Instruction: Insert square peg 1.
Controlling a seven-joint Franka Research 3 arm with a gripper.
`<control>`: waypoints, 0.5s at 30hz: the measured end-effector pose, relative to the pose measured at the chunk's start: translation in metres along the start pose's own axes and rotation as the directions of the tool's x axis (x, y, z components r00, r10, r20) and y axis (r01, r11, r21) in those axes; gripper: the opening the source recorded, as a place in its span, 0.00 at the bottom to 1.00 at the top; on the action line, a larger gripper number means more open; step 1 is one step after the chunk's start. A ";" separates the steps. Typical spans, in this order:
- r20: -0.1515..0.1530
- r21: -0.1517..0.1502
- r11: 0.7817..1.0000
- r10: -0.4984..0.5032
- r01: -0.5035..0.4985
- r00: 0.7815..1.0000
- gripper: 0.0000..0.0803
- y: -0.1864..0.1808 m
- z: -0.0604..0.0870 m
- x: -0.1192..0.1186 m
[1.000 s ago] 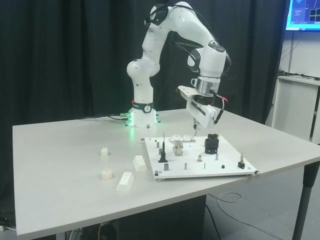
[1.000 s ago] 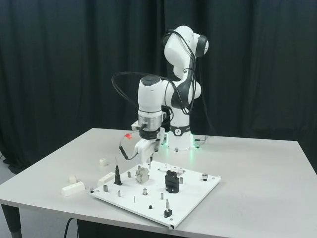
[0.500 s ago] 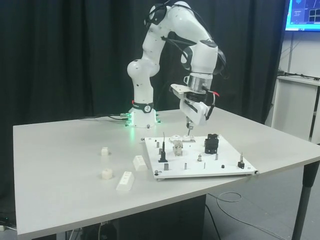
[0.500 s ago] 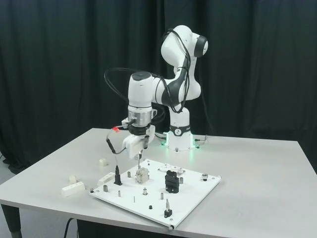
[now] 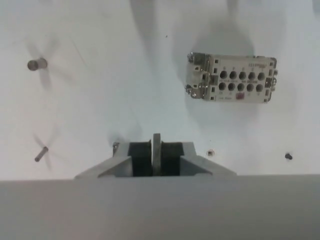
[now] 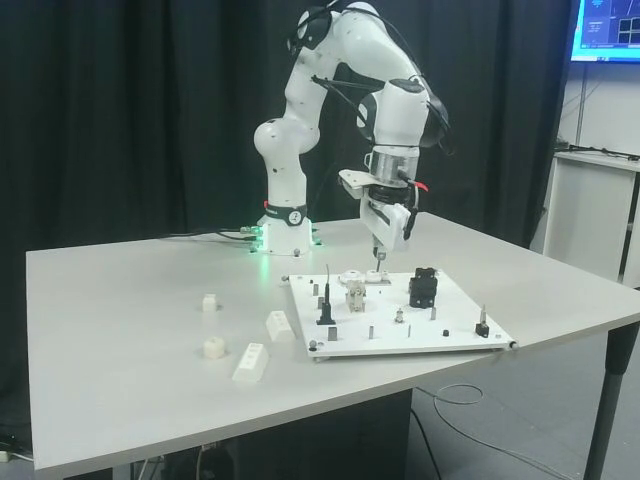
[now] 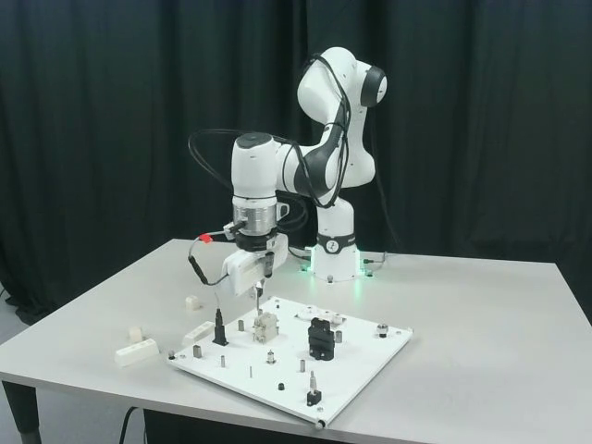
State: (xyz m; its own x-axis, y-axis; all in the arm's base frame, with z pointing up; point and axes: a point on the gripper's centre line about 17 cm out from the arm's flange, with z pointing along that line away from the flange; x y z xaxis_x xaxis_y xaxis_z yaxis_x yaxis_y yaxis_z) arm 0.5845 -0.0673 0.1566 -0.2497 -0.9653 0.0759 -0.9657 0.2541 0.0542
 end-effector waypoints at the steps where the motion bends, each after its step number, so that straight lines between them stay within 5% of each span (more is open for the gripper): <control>1: 0.001 -0.001 1.000 0.000 0.000 1.000 0.04 0.000 0.000 -0.001; 15: 0.007 -0.017 1.000 0.015 -0.015 1.000 0.04 0.005 0.004 -0.007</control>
State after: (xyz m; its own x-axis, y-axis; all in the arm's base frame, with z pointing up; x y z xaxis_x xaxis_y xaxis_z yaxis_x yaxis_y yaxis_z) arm 0.5809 -0.0590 0.1528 -0.2648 -0.9618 0.0693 -0.9605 0.2695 0.0698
